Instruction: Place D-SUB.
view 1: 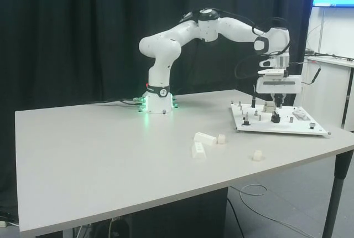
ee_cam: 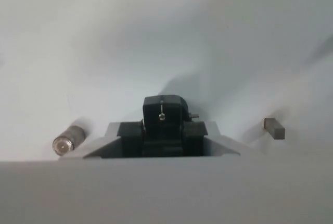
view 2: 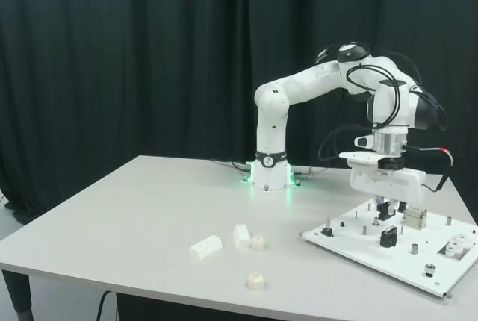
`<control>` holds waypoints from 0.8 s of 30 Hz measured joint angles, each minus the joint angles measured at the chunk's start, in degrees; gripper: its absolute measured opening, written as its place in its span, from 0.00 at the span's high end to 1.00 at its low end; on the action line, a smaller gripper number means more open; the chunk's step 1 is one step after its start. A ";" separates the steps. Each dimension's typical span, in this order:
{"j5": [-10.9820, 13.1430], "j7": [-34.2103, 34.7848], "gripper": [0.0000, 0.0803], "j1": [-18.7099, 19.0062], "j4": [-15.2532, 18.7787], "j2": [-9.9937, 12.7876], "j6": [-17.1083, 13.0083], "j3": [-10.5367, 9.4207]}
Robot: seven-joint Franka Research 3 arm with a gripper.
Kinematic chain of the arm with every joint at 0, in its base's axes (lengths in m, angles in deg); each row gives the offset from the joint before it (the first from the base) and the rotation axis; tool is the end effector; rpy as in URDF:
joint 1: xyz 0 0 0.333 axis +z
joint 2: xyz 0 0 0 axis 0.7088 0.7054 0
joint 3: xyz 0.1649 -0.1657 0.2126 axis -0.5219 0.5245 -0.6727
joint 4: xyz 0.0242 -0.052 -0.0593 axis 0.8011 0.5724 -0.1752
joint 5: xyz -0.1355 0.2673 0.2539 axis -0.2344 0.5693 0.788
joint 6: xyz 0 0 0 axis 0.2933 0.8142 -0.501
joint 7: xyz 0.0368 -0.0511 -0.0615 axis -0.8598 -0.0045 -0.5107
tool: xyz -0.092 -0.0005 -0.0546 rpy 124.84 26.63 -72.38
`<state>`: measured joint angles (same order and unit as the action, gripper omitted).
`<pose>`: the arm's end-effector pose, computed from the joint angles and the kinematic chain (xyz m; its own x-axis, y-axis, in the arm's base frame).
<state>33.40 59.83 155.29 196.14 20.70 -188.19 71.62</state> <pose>0.4568 0.3898 0.2938 0.1360 -0.9905 0.0189 -0.9814 -0.1373 -0.1342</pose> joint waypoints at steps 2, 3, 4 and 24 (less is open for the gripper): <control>-0.05 -0.05 0.81 0.00 -0.05 0.00 0.03 0.03; -0.07 -0.07 0.81 0.00 -0.07 0.00 0.04 0.04; -0.10 -0.12 0.81 0.00 -0.08 0.00 0.04 0.05; -0.60 -0.36 0.81 0.00 -0.32 0.00 0.36 0.39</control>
